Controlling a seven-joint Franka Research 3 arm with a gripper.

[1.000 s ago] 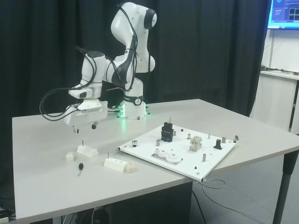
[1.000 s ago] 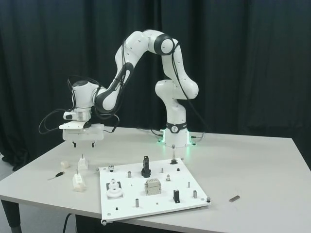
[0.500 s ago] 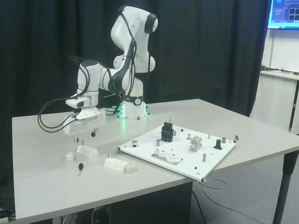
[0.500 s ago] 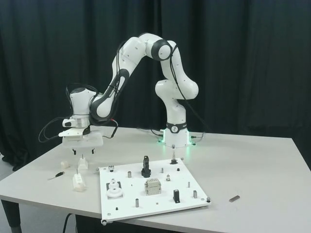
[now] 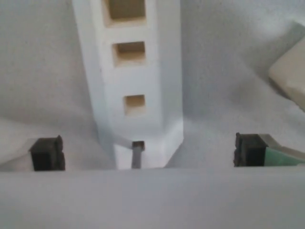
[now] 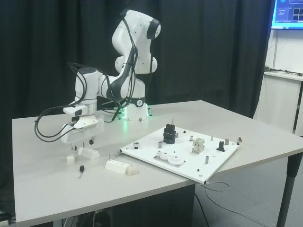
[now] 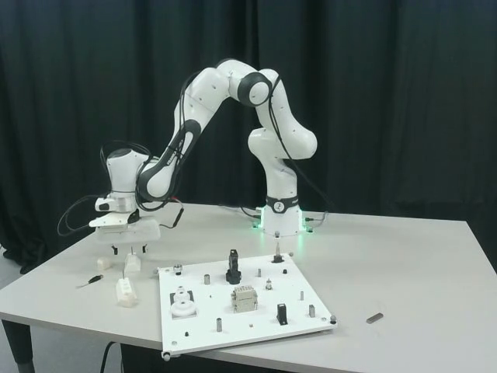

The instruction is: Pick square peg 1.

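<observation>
The gripper (image 5: 141, 151) is released, its 2 black fingertips (image 5: 47, 153) set wide apart on either side of the square peg (image 5: 137, 153). The peg stands upright in the end socket of a white holder block (image 5: 135, 76), untouched by either fingertip. Beyond it, 3 empty square sockets run along the block, which rests on the grey table (image 6: 42, 189). Farther off lies the white assembly board (image 7: 256, 322).

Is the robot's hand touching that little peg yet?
Apart. The wrist view shows the peg standing between the hand's fingers, with clear gaps either side.
</observation>
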